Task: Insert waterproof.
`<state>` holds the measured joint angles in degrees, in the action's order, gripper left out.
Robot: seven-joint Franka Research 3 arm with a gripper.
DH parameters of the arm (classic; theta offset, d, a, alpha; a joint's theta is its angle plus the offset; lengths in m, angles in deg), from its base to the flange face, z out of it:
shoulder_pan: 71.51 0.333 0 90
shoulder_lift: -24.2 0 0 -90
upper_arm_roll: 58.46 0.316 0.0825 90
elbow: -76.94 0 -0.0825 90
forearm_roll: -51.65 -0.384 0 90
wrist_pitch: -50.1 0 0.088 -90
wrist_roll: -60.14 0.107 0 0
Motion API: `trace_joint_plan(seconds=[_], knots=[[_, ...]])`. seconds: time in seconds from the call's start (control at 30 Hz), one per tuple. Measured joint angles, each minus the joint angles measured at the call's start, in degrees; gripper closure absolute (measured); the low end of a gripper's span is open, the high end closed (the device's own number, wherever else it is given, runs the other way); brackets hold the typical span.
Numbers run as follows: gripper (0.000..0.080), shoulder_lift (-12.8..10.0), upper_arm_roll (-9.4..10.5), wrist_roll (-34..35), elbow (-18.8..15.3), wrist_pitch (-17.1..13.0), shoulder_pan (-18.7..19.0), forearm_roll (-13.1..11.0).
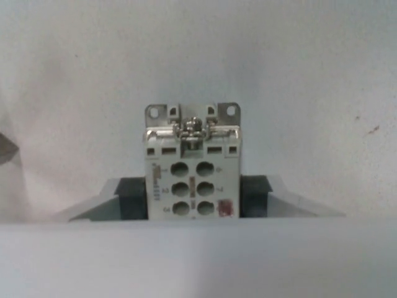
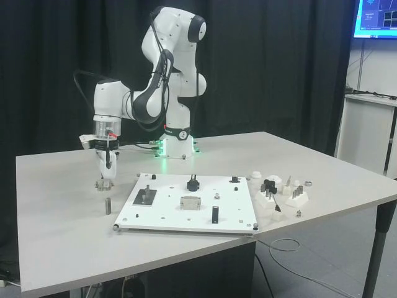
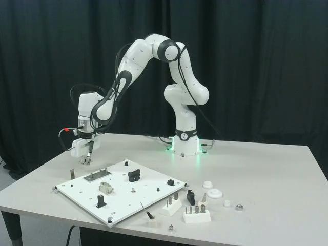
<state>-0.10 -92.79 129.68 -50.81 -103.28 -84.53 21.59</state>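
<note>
The waterproof connector (image 1: 193, 166) sits clamped between the pincer's (image 1: 193, 198) black fingers (image 1: 131, 197), low over the grey tabletop (image 2: 56, 205), beside the white board (image 2: 186, 214) and apart from it.

Connector (image 1: 192, 180): matt white plastic body, shiny metal bracket and screw on top. Table (image 2: 56, 205): smooth matt grey. Board (image 2: 167, 211): smooth white, slight sheen. Arm (image 3: 138, 56): glossy white shells. Backdrop (image 3: 256, 61): black cloth, matt, hanging in folds.
</note>
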Motion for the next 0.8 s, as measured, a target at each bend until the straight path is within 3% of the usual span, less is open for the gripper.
trace_joint_plan(seconds=[0.23, 0.8], knots=[[0.0492, 0.00, -0.17, 0.28, 1.23, 0.00, 0.00, 0.00], [0.0492, -0.30, 0.00, 10.39, 5.58, 1.33, 2.85, 0.69]])
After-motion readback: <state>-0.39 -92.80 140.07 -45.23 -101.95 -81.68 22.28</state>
